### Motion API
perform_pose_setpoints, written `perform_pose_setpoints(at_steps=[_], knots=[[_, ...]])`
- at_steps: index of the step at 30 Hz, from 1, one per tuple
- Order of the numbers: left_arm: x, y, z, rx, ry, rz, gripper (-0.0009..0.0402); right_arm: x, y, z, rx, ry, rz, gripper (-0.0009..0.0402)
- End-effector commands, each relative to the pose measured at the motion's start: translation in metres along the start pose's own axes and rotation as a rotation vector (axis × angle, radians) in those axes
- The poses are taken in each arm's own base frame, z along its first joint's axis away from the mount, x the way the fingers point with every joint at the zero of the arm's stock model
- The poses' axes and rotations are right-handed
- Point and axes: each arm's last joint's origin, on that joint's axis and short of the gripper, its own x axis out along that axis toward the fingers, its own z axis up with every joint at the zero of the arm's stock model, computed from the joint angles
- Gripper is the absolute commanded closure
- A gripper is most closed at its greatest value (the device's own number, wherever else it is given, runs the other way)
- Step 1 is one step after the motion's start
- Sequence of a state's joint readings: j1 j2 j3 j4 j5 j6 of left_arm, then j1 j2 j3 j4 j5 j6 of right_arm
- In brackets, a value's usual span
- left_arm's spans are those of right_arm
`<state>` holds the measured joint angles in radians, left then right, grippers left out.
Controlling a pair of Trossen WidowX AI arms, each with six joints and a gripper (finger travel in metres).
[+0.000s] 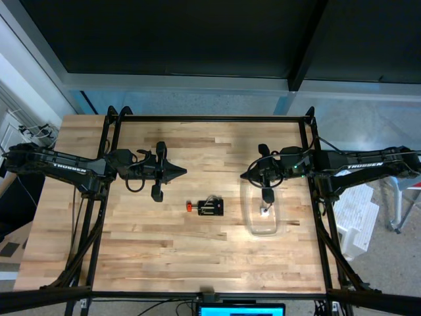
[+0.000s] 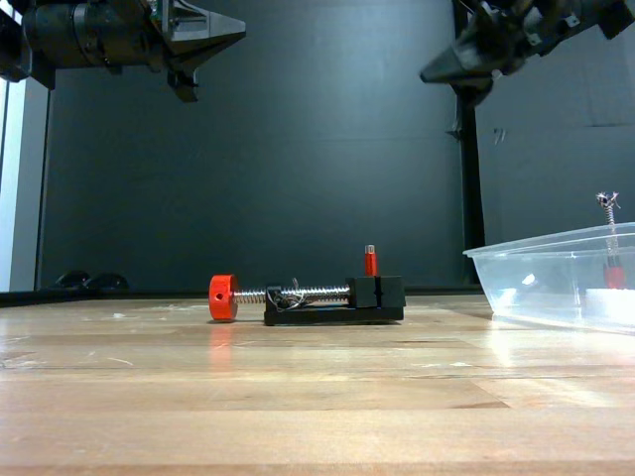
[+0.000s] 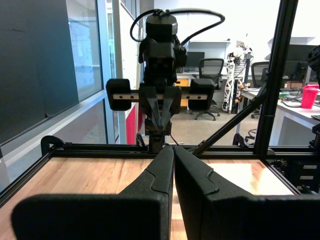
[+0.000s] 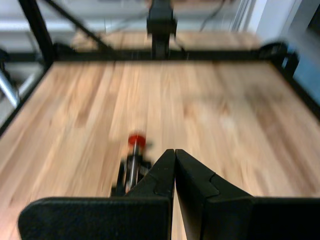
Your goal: Pick the RCA connector and install on taskboard
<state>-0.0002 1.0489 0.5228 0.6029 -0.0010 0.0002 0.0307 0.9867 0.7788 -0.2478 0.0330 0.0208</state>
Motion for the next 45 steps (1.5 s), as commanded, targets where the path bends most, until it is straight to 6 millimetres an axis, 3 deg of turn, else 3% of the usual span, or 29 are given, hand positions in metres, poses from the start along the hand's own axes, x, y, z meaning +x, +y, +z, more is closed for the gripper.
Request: perform_pose_setpoints(at_steps=[1,11,38,45], knots=[[0.000,0.000,0.000,0.000,0.000,0.000,0.0393,-0.005,0.002,-0.002,-0.007,0.107,0.007,0.0393],[0.000,0.000,0.000,0.000,0.000,0.000,0.0393,-0.017,0.012,-0.014,0.010,0.335,0.037,0.0393],[0.000,0.000,0.000,0.000,0.000,0.000,0.0393,-0.050,0.037,-0.050,0.030,0.681,0.056,0.0391],[0.000,0.000,0.000,0.000,0.000,0.000,0.0393,-0.048,0.040,-0.058,0.027,0.697,0.008,0.0341]])
